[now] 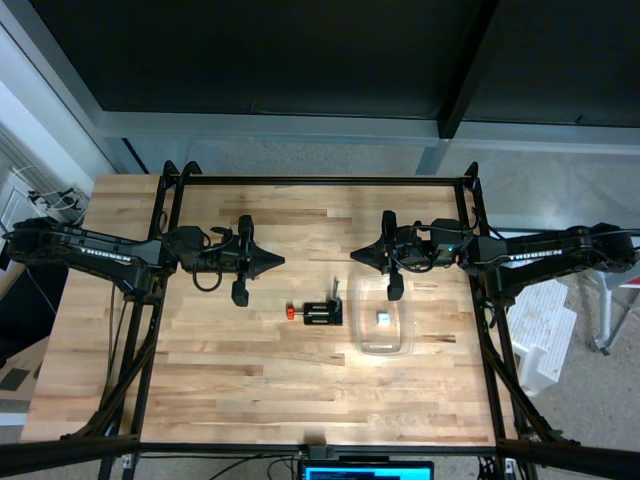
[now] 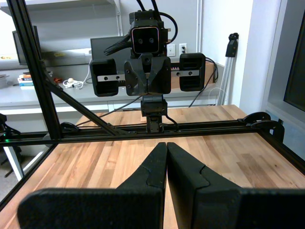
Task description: Remove the USB-C connector from taskboard and place in the container
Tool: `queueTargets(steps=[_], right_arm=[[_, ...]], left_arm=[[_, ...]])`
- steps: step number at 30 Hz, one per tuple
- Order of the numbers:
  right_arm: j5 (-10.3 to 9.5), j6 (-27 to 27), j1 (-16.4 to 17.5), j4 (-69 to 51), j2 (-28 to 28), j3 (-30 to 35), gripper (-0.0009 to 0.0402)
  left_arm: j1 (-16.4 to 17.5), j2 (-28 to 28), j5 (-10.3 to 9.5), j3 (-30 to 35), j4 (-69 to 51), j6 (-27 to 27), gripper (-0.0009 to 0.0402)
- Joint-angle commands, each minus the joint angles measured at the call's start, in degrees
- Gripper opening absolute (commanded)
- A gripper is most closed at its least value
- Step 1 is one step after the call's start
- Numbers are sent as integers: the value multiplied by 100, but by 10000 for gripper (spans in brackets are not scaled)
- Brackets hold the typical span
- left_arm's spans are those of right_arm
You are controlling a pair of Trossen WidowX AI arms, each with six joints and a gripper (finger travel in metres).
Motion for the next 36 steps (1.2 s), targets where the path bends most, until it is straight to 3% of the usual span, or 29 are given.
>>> queueTargets(steps=[1, 17, 20, 23, 30, 36], right_arm=[[2, 0, 2, 0, 0, 2, 0], [-7, 46, 7, -208, -37, 4, 0], [-28, 157, 17, -868, -74, 133, 0], [-173, 146, 33, -1768, -57, 420, 0], [-114, 83, 238, -3536, -50, 1082, 0], [-81, 103, 319, -4747, 275, 1665, 0]], left_arm=[[0, 0, 0, 0, 0, 0, 0], [0, -2, 0, 0, 0, 0, 0], [0, 0, 0, 0, 2, 0, 0], [0, 0, 0, 0, 0, 0, 0], [0, -2, 0, 0, 0, 0, 0], [0, 0, 0, 0, 2, 0, 0]])
